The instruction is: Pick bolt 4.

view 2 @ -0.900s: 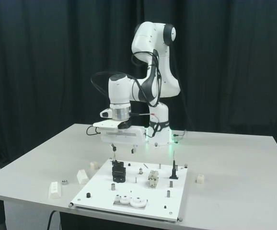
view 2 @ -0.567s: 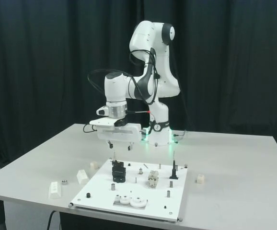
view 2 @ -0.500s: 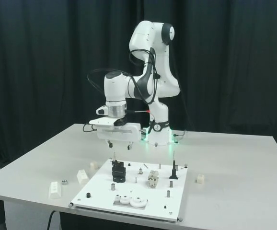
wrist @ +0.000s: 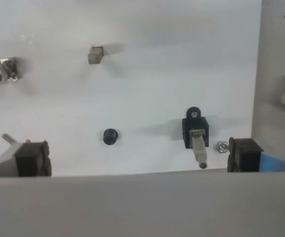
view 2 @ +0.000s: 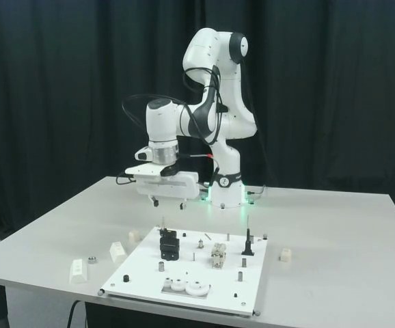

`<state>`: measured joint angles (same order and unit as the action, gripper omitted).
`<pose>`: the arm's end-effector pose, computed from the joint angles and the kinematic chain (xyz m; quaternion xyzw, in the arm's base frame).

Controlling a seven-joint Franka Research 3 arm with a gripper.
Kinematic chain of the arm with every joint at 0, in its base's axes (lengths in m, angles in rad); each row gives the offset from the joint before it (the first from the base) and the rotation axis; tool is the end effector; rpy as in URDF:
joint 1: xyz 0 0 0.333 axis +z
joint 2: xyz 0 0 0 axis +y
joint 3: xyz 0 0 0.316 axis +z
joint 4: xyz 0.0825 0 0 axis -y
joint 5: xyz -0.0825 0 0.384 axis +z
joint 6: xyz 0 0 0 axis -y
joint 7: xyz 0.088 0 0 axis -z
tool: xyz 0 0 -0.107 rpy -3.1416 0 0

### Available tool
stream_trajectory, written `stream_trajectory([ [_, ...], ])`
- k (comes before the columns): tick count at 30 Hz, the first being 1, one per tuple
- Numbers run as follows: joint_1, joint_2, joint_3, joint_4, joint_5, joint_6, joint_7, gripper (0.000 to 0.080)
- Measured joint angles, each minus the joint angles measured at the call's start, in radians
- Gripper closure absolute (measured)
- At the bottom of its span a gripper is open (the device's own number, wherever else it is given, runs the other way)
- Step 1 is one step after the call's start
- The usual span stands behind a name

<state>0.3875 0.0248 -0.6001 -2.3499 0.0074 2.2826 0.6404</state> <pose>0.4829 -0.1042 0.3151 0.9084 -0.4158 -0.0419 0.0135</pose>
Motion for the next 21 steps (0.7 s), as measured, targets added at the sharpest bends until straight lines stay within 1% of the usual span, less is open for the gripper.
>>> stream_trajectory([
  [6,0.001,0.0,0.001,0.008,-0.01,-0.013,0.0,0.0003],
  [19,0.003,-0.008,0.004,0.013,-0.017,-0.017,-0.001,0.0003],
  [21,0.004,-0.01,0.005,0.013,-0.025,-0.018,-0.026,0.0003],
])
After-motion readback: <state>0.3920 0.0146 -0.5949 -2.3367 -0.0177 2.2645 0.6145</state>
